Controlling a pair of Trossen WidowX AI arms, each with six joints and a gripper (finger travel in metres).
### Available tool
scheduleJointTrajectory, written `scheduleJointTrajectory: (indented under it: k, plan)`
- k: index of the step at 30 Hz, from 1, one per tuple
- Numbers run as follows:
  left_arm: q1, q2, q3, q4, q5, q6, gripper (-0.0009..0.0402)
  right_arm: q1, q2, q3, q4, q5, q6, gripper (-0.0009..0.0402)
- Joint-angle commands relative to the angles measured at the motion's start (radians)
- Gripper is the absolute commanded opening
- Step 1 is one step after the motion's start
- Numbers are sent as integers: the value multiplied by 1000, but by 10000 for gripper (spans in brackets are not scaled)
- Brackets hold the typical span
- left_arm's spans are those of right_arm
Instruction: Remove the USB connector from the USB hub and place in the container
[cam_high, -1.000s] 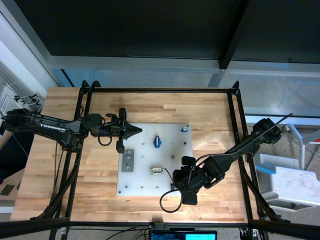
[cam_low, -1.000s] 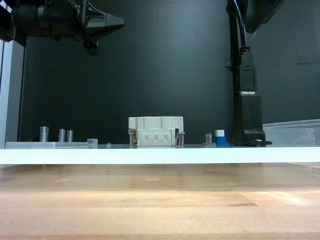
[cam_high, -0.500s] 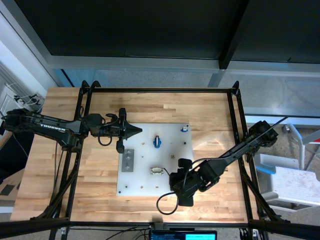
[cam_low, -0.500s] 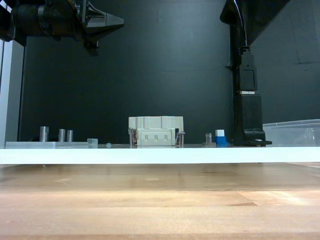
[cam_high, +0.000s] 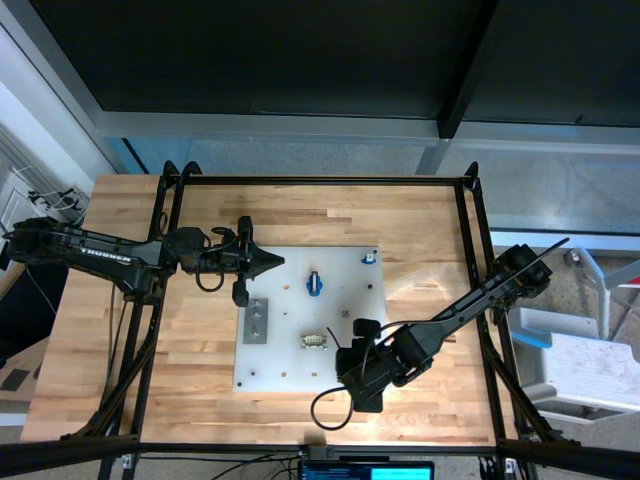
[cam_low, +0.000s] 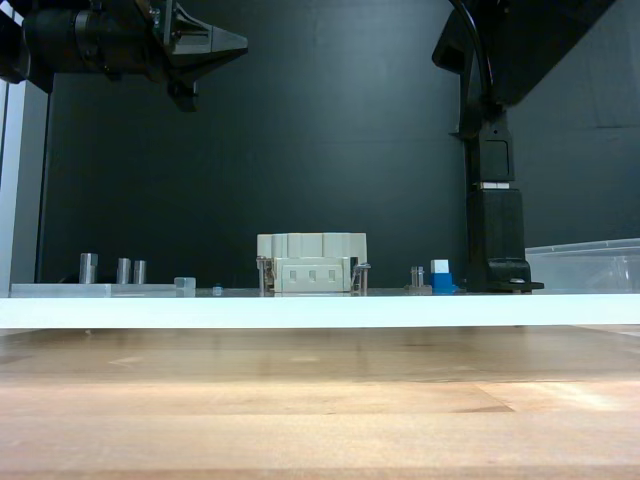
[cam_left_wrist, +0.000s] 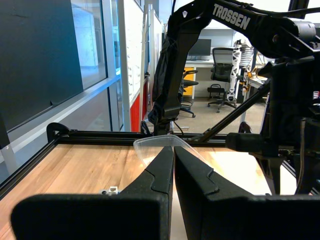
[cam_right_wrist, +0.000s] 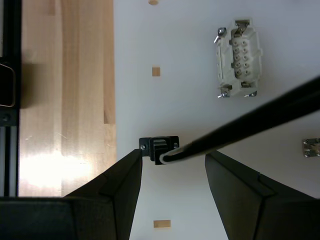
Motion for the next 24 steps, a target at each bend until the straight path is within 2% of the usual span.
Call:
scheduleJointTrajectory:
  k: [1,16,24]
  plan:
    - [0,0,0,1,0,0,1,1,11,-1,21,0,-1,159]
    - [0,0,0,0,0,0,1,-1,11,-15,30,0,-6,78]
    - [0,0,0,0,0,0,1,-2,11,-24,51,0,-13,67]
